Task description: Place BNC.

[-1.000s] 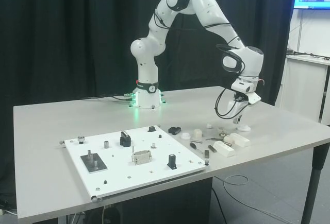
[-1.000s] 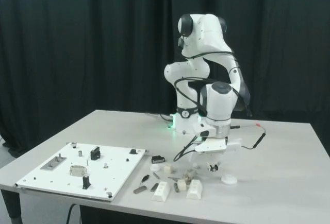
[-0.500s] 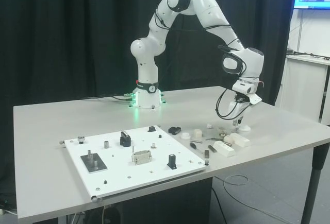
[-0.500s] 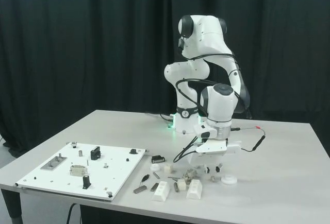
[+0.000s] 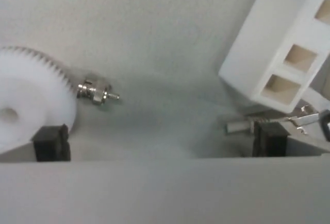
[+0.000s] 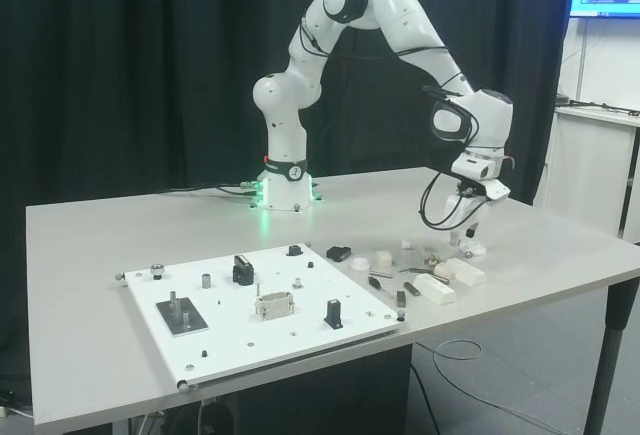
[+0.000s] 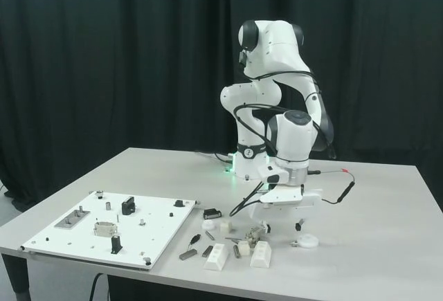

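Observation:
In the wrist view a small metal BNC connector (image 5: 96,92) lies on the grey table, touching the toothed rim of a white gear (image 5: 26,100). My gripper (image 5: 160,142) is open, its black fingertips (image 5: 50,142) spread wide, and nothing is between them. The connector lies off the gripper's midline, towards the fingertip that overlaps the gear. In the room views the gripper (image 6: 470,232) (image 7: 282,227) hangs low over the loose parts at the table's right, just above the gear (image 6: 473,249) (image 7: 304,241).
A white block with square holes (image 5: 289,44) lies close to the other fingertip, with a thin metal pin (image 5: 242,127) beside it. More small parts (image 6: 400,280) are scattered nearby. The white assembly board (image 6: 260,305) (image 7: 104,228) lies at the table's left front.
The gripper has come down closer to the table beside the gear, and its fingers have spread wider apart.

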### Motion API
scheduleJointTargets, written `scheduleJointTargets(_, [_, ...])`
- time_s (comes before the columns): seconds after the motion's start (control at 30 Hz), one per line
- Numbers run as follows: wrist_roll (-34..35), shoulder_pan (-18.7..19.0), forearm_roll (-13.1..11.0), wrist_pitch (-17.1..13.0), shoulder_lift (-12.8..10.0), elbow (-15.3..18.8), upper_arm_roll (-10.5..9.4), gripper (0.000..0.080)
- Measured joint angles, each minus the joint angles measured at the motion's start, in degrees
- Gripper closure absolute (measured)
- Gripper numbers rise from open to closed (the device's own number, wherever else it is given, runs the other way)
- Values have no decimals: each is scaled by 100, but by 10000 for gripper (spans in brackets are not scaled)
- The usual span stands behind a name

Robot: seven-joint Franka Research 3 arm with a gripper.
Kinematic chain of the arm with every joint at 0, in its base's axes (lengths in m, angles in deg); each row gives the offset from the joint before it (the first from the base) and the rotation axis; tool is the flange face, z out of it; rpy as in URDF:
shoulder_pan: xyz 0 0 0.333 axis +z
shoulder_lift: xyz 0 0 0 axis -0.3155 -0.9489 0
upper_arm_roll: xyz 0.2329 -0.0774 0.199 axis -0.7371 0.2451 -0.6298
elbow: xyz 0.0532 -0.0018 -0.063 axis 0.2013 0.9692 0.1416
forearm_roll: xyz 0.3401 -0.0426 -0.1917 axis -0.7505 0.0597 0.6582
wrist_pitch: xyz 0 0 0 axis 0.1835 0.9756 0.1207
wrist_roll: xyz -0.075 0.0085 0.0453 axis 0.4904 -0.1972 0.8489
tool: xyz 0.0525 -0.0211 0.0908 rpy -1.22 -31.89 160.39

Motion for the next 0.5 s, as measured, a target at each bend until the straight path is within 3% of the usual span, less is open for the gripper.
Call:
scheduleJointTargets(0.03, [0, -5, 1, 4, 2, -9, 2, 11])
scheduleJointTargets(0.5, [1, -92, 93, 134, 49, -115, 44, 4])
